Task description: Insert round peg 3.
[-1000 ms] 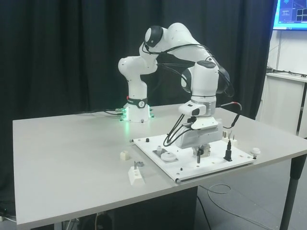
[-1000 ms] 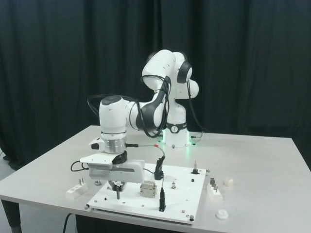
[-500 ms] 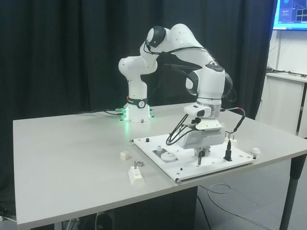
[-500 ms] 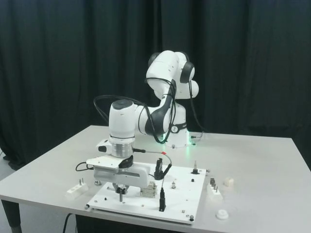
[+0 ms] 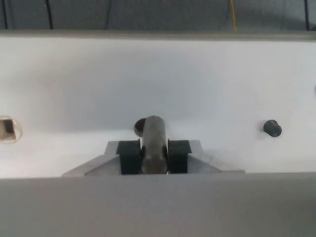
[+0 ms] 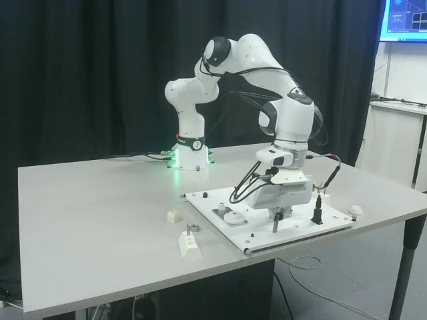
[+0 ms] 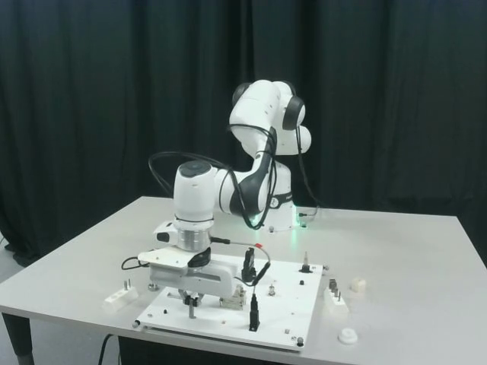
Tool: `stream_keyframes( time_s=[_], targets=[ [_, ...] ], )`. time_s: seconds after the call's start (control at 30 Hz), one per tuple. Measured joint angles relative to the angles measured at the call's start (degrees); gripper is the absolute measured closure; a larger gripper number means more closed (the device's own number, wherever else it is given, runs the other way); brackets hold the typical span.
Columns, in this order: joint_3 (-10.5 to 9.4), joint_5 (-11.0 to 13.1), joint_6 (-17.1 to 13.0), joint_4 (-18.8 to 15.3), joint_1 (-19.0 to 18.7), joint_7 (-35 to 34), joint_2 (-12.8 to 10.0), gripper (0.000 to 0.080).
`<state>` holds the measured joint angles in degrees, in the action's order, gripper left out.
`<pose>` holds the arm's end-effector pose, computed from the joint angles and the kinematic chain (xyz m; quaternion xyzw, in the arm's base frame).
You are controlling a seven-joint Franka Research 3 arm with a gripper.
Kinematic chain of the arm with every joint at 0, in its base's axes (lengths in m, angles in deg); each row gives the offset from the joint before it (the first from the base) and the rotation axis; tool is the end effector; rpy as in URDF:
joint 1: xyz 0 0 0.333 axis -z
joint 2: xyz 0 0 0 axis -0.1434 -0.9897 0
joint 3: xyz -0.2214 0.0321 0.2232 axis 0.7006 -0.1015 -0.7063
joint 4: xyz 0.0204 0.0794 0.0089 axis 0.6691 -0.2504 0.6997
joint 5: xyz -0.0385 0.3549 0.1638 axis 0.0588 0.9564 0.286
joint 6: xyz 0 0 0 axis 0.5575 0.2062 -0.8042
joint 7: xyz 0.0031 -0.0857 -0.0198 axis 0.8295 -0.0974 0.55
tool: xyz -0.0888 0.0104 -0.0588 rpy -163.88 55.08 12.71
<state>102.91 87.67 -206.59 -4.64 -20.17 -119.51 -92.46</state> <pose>0.7272 -0.0581 0.2362 0.9258 -0.3742 0.0058 0.0535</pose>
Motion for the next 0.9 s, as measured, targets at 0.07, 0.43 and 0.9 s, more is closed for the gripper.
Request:
stream_keyframes(
  time_s=[0.07,0.43,0.9],
  targets=[
    [-0.01,0.0,0.0,-0.1,0.1,0.0,0.0,0.0690],
    [-0.26,0.0,0.0,-0.5,0.2,0.0,0.1,0.0690],
    [-0.71,0.0,-0.3,-0.8,0.2,0.2,0.3,0.0690]
  ],
)
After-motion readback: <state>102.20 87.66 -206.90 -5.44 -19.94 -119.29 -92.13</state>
